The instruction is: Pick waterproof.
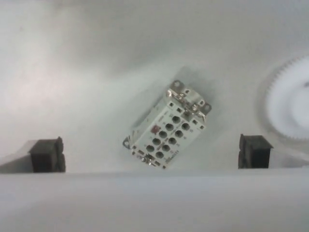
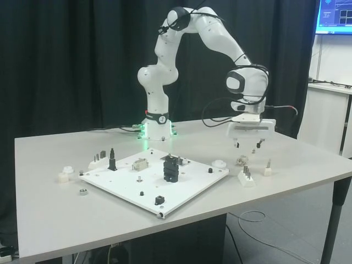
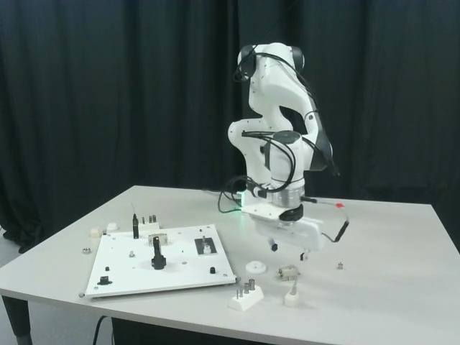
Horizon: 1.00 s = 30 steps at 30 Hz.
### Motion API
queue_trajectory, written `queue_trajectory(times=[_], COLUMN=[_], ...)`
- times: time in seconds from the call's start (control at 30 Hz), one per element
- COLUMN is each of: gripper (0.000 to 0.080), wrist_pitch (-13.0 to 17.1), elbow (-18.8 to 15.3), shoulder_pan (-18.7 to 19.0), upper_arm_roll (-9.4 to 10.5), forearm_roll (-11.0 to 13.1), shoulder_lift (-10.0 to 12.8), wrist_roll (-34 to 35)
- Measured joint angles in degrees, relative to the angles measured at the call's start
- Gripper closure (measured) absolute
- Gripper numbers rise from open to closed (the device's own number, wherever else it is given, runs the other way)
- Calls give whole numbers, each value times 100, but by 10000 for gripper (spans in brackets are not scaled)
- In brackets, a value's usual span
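Waterproof connector (image 1: 166,125) lies flat on the grey table (image 1: 96,72), just beside the white gear (image 1: 292,99) at its three o'clock, centred under the wide-open, empty gripper (image 1: 149,153), presumably for a straight descent.

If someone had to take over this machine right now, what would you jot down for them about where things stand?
Gripper: open, holding nothing, hanging above the table.
Waterproof connector: lies on the grey table, directly below the gripper and between the two fingers as the wrist view shows it, not touched. It sits beside the white board, near the white gear.
Done: arm is lined up over the connector.
Left: lower, shut the fingers on it, lift.
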Motion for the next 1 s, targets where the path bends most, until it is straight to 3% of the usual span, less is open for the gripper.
queue_trajectory(times=[0.57,1.0], gripper=[3,3], wrist_pitch=[59,623], elbow=[-76,-366], shoulder_pan=[135,133], upper_arm_roll=[1,-1], forearm_roll=[-264,-264], shoulder_lift=[-75,-74], wrist_roll=[-2779,-3951])
